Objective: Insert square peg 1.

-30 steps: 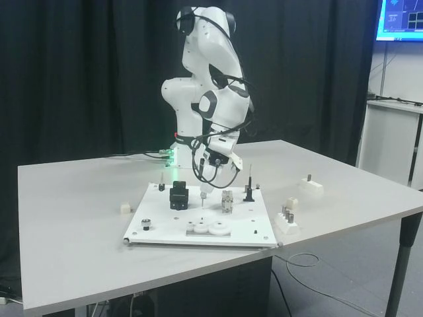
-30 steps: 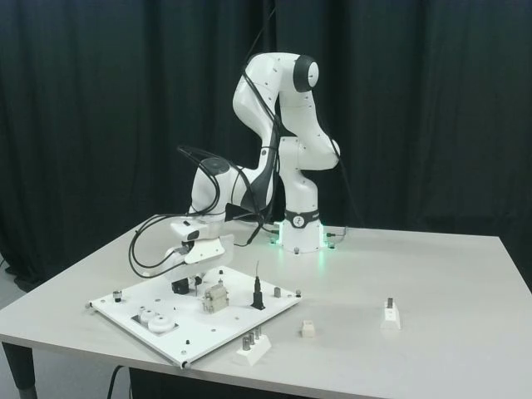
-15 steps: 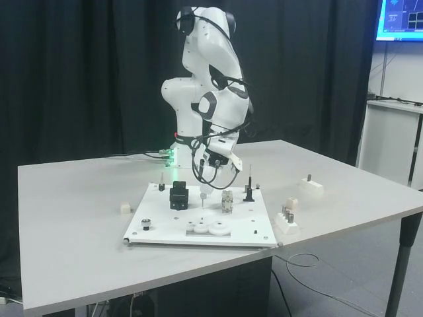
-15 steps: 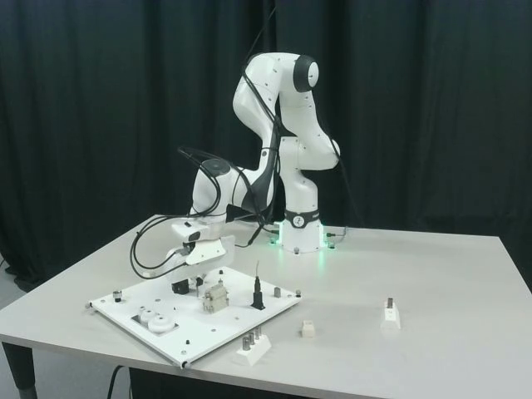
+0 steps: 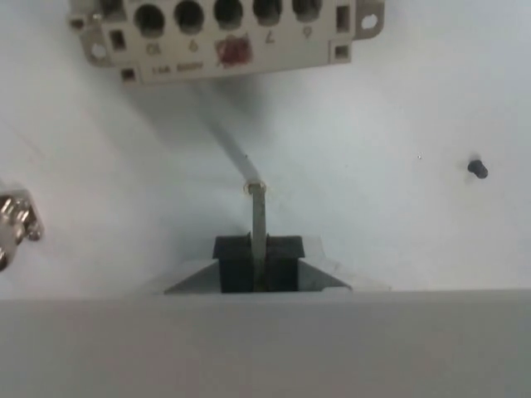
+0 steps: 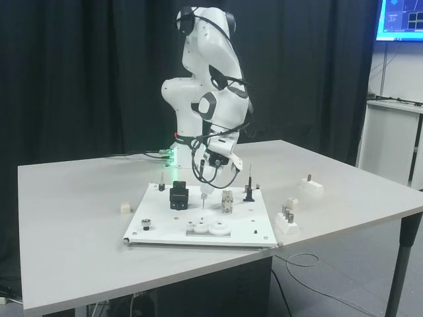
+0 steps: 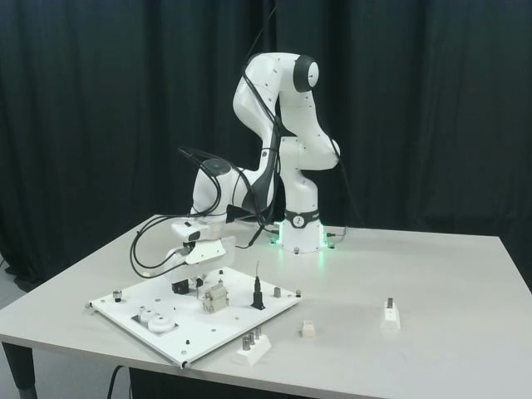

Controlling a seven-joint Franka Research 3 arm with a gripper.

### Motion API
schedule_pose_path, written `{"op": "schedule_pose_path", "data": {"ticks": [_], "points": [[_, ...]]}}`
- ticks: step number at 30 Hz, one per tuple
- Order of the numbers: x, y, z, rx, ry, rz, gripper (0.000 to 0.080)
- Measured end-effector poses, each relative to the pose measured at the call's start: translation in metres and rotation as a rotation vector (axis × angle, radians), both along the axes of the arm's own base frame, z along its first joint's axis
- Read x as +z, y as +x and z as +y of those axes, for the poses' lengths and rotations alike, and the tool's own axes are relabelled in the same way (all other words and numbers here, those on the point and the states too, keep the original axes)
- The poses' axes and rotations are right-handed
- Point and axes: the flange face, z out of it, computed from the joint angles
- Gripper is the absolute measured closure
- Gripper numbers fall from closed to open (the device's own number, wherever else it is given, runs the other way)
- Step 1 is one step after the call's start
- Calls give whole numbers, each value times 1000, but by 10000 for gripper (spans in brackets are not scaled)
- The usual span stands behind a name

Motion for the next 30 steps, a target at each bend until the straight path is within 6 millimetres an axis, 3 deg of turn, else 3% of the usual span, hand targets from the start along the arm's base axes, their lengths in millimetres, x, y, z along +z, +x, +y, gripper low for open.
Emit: {"op": "schedule_pose_path", "data": {"ticks": [30], "points": [[-4,0,-2,-6,0,-10,771]]}}
